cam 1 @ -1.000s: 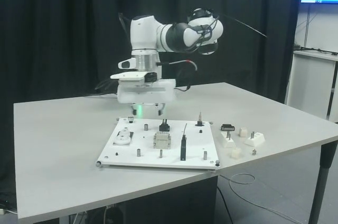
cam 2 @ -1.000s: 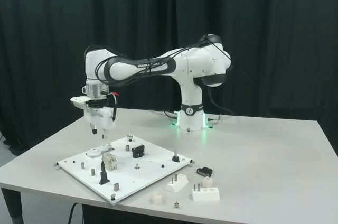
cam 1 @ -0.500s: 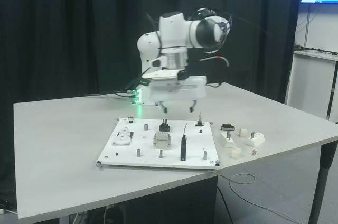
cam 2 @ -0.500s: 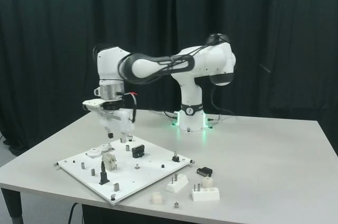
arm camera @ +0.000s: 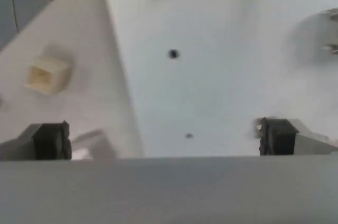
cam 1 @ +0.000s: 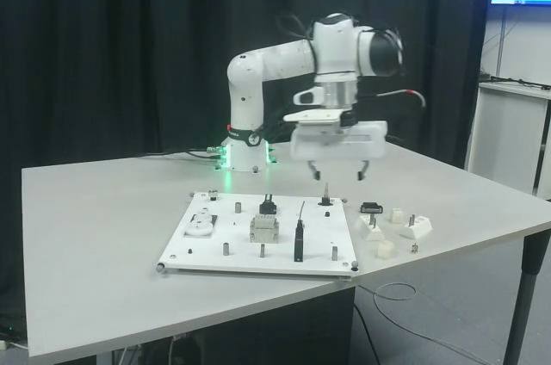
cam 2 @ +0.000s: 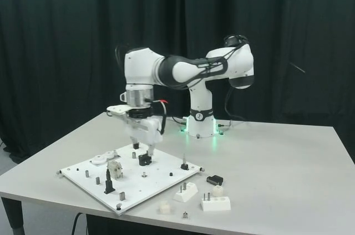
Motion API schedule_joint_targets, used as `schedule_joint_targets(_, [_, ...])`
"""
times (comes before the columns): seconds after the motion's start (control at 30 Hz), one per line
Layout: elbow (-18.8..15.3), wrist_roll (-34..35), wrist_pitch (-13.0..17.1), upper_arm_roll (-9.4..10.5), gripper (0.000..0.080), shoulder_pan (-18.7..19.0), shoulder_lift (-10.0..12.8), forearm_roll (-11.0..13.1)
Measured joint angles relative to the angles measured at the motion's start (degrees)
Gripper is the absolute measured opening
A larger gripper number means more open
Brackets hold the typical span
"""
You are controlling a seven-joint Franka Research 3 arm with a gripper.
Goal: Pick BNC.
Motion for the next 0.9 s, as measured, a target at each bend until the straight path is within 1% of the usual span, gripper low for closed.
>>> schedule_joint_targets(0.13, [2.09, 4.91, 1.51, 0.72, 0.0800, 0.77, 0.00, -0.43])
schedule_joint_targets(0.27, [4.40, 10.32, 3.52, 1.73, 0.0800, 1.13, -0.02, -1.44])
schedule_joint_targets(0.53, [8.56, 21.25, 8.15, 4.18, 0.0800, 1.17, -0.33, -4.71])
schedule_joint_targets(0.7, [9.89, 27.53, 10.76, 5.60, 0.0800, 1.11, -0.39, -5.70])
schedule_joint_targets(0.9, [10.57, 32.53, 13.79, 7.10, 0.0800, 0.99, -0.40, -6.11])
